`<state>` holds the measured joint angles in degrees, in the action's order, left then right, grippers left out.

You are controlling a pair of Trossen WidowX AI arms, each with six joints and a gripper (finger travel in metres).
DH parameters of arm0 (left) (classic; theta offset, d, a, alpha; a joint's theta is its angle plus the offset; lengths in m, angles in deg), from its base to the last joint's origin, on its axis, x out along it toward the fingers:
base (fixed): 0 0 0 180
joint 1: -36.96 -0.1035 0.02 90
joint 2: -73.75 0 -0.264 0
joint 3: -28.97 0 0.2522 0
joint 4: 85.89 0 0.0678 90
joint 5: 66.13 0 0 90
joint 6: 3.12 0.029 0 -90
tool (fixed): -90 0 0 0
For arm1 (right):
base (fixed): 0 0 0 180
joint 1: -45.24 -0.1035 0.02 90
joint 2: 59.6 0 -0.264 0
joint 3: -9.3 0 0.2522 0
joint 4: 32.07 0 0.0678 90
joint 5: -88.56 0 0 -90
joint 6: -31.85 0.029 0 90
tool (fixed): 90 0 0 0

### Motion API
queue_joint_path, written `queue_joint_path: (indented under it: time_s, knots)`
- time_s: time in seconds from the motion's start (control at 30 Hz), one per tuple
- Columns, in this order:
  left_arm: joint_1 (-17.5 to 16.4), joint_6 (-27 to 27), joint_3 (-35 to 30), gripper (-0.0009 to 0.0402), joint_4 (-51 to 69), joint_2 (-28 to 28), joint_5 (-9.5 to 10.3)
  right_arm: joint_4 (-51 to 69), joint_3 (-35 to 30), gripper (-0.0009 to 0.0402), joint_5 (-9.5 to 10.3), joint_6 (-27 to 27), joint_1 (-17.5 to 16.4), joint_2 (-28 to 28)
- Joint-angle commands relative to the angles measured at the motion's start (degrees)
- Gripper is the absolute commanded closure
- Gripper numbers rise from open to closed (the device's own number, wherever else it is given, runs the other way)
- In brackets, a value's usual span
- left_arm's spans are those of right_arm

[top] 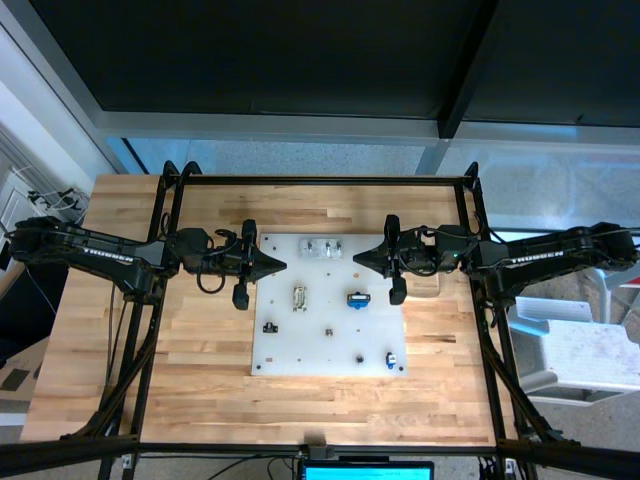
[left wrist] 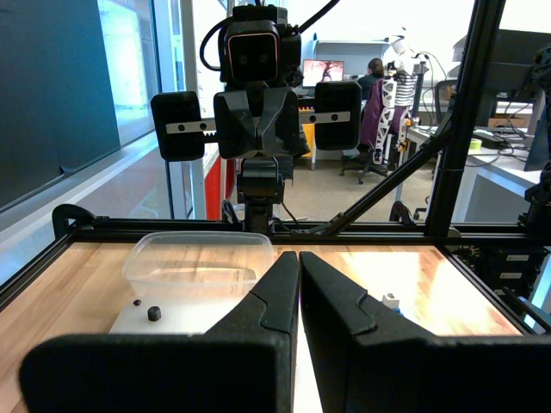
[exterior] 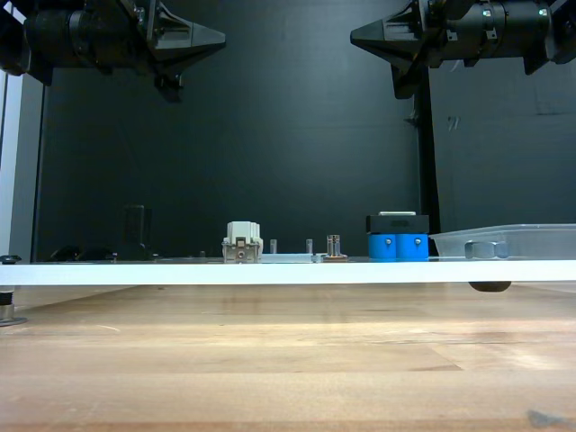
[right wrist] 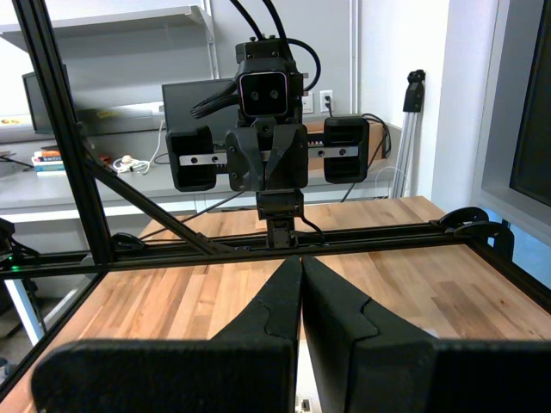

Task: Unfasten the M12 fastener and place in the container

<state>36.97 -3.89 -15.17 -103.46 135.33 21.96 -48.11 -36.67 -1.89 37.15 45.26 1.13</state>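
Step in hand: the approach. Nothing is gripped and the nut is not yet loosened.

Nearest: the nut (top: 358, 357) is on its stud near the near right edge of the board (top: 300, 355). In the low view it seems to lie in the tub. The high view puts it on the board, short of the container. A blue-and-white part (top: 394, 360) stands just to its right.

Farther: the container (top: 428, 288) lies on the worktop beside the board's right edge, partly under my right arm. The left wrist view shows nothing inside it.

Farthest: both hands hang high over the board's far half, tips facing each other and well apart. The left hand (top: 280, 266) is pressed together and holds nothing. The right hand (top: 360, 258) is the same.

Plan (judgement):
- Use the right hand, since the nut is on its side.
- Spread the fingers before going down, not at the nut.
- Come down in line with the stud, centred, so both fingers meet the nut's sides together.
- Stop short of the board and keep clear of the blue-and-white part.
- Turn in short bites, then release and regrip. Lift only once the thread lets go.
- The nut is tiny, so a skewed pinch may flick it off.
- Let go low over the container.
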Motion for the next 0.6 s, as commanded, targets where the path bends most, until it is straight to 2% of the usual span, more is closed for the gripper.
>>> queue_joint_path:
  time_s: [0.03, 0.27, 0.43, 0.6]
  knots:
    - [0.00, 0.02, 0.00, 0.0393, -0.02, 0.02, 0.00, -0.04, -0.02, 0.0393, 0.02, 0.24, -0.07, 0.00]
    - [0.00, 0.02, 0.00, 0.0393, -0.02, 0.02, 0.00, -0.02, -0.02, 0.0394, 0.22, 0.39, -0.07, 0.00]
    - [-0.02, 0.02, 0.00, 0.0393, -0.02, 0.02, 0.00, 0.48, -0.02, 0.0394, 0.20, 2.82, -0.44, 0.00]
    - [0.00, 0.02, 0.00, 0.0393, -0.02, 0.02, 0.00, 9.25, -1.97, 0.0394, 0.09, 3.34, -1.44, 0.02]
